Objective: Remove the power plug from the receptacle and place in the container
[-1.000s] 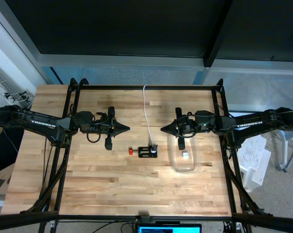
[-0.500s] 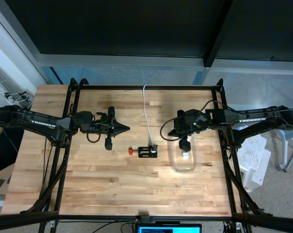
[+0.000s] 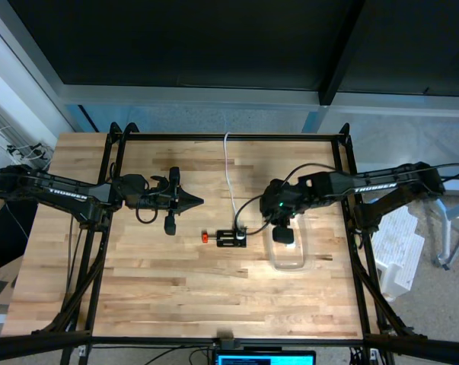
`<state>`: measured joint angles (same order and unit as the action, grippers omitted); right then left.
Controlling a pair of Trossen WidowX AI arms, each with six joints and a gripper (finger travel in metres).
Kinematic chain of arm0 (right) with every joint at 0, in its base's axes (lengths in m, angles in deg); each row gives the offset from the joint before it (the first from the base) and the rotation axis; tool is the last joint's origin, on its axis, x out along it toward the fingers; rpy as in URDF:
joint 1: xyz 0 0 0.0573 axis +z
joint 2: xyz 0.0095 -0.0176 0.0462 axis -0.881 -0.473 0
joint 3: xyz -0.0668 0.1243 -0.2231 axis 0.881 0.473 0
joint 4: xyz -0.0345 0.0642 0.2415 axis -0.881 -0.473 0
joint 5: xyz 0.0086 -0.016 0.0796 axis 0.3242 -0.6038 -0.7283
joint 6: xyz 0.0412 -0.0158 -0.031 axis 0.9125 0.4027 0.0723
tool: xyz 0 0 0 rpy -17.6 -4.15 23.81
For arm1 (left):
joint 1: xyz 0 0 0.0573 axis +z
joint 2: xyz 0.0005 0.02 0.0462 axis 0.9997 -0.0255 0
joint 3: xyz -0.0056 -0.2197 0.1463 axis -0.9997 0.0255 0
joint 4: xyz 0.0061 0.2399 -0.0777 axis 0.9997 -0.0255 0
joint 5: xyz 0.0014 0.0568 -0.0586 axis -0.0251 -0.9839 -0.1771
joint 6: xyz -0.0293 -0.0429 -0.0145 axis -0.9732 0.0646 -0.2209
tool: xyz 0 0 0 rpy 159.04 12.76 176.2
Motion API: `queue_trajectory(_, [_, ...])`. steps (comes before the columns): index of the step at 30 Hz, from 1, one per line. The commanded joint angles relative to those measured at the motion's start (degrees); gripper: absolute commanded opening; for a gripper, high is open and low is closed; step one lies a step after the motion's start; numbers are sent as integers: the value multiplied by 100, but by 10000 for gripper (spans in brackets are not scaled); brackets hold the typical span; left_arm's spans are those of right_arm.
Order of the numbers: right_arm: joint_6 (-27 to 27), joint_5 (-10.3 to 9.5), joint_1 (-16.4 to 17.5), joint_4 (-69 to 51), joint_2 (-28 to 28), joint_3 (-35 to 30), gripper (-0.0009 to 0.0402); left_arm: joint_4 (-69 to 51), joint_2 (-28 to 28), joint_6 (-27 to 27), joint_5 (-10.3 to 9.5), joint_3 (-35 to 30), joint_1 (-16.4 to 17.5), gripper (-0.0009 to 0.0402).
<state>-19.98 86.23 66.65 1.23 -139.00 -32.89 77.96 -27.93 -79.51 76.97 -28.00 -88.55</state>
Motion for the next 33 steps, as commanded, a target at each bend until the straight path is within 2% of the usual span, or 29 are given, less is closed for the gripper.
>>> queue_trajectory(1, [15, 120, 101, -205, -323, -310, 138, 0, -2, 0, 2, 0, 0, 0])
queue_trajectory(7, [164, 120, 155, -232, -798, -730, 209, 0, -2, 0, 2, 0, 2, 0])
queue_trajectory(12, [168, 118, 192, -243, -1182, -1003, 238, 0, -2, 0, 0, 0, 2, 0])
queue_trajectory(33, [282, 116, 264, -352, -2356, -1882, 240, -2, -2, 0, 0, 0, 2, 0])
